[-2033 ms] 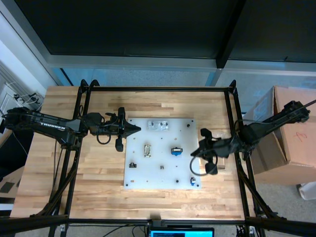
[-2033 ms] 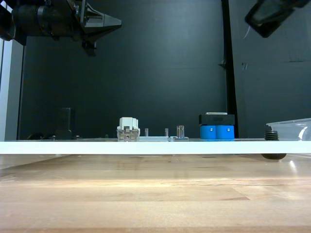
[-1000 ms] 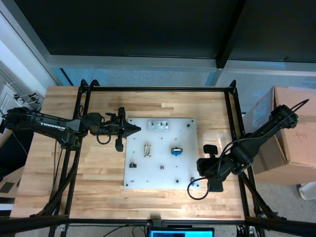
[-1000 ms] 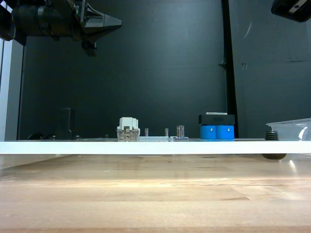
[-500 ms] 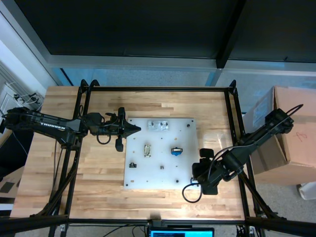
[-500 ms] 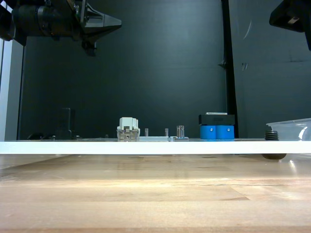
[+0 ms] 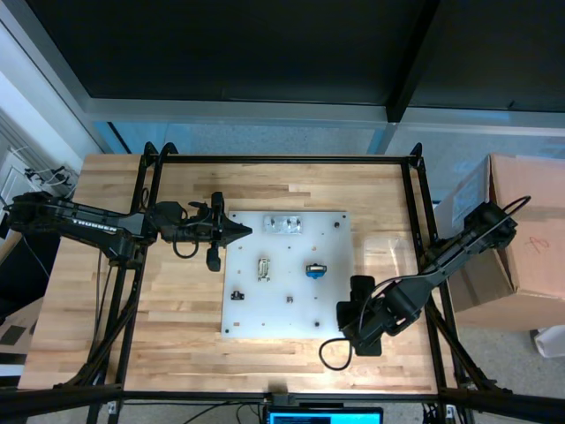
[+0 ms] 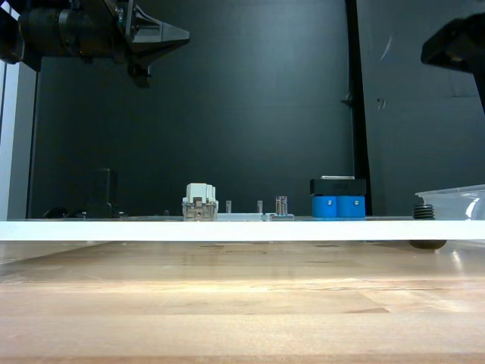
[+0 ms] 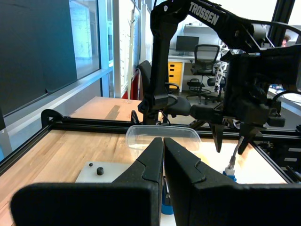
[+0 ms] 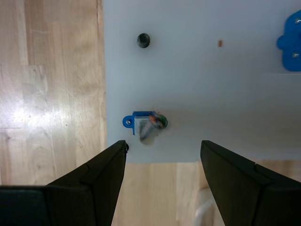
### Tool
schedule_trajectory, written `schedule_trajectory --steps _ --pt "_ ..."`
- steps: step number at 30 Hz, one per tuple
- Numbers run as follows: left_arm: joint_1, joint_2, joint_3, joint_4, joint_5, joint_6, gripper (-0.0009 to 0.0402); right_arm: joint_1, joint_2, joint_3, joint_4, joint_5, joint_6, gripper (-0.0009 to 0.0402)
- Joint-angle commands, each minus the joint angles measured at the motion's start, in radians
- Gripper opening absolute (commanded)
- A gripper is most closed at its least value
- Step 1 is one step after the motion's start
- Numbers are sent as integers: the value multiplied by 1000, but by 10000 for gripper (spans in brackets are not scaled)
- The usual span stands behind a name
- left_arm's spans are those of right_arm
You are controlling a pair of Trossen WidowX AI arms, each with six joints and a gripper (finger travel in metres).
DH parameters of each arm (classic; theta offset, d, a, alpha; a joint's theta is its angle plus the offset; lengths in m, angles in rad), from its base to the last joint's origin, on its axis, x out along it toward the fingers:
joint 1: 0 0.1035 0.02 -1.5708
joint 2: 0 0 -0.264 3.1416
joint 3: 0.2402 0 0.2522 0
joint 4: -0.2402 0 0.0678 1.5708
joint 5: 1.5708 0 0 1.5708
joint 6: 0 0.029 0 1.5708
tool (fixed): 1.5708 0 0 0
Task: Remove the RJ45 connector from the taskboard and place in the container
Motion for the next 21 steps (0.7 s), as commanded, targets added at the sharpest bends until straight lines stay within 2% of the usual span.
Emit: schedule_trajectory --steps 1,16,21 --pt "0 0 0 0 0 0 0 3 14 -16 35 -2 1 220" --pt "0 0 0 0 0 0 0 6 37 -97 158 -3 -3 218" --pt "0 0 0 0 0 0 0 8 31 -98 159 -2 -8 192"
